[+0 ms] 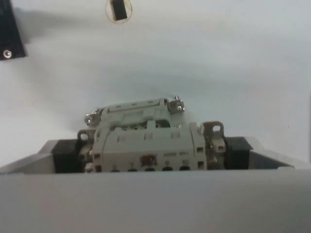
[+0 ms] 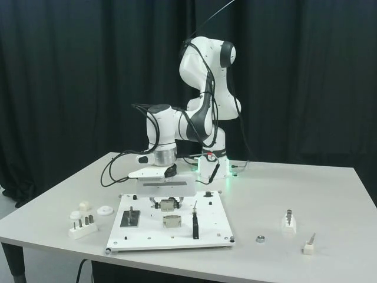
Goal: Place waterproof.
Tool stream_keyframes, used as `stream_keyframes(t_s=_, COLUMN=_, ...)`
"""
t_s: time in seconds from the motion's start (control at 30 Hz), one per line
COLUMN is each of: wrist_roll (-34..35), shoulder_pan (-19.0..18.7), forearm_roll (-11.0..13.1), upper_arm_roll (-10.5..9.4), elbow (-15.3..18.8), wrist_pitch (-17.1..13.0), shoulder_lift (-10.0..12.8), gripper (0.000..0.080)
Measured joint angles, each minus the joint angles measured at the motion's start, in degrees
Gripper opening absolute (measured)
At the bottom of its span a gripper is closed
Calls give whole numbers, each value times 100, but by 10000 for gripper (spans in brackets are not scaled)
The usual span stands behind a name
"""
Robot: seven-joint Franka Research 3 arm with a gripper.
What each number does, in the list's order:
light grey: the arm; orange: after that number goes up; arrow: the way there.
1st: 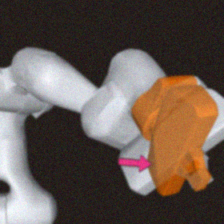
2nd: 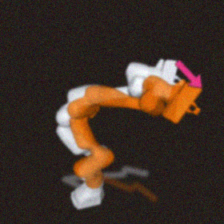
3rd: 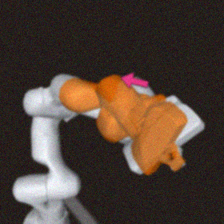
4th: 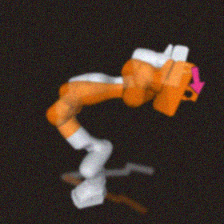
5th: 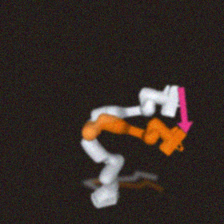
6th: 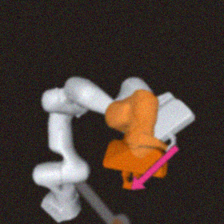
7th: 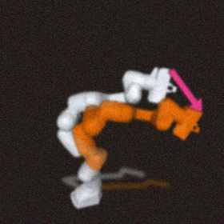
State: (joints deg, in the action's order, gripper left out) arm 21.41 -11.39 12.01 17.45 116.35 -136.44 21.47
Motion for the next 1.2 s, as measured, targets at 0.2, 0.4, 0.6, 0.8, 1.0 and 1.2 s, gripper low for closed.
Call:
stream_keyframes(t_s=0.2, wrist_roll=0, shoulder_pan=0, forearm_roll=2, upper_arm_roll=13, elbow=-5, wrist_pitch=10, shoulder_lift=0, gripper=623)
stream_keyframes(t_s=0.4, wrist_roll=0, shoulder_pan=0, forearm_roll=39, upper_arm_roll=13, elbow=-29, wrist_pitch=45, shoulder_lift=-1, gripper=623)
stream_keyframes(t_s=0.6, wrist_roll=0, shoulder_pan=0, forearm_roll=85, upper_arm_roll=14, elbow=-78, wrist_pitch=101, shoulder_lift=-1, gripper=623)
stream_keyframes(t_s=0.8, wrist_roll=0, shoulder_pan=0, forearm_roll=92, upper_arm_roll=21, elbow=-130, wrist_pitch=174, shoulder_lift=-2, gripper=623)
stream_keyframes(t_s=1.0, wrist_roll=13, shoulder_pan=0, forearm_roll=101, upper_arm_roll=34, elbow=-158, wrist_pitch=223, shoulder_lift=-11, gripper=623)
stream_keyframes(t_s=1.2, wrist_roll=88, shoulder_pan=0, forearm_roll=110, upper_arm_roll=39, elbow=-163, wrist_pitch=271, shoulder_lift=-22, gripper=623)
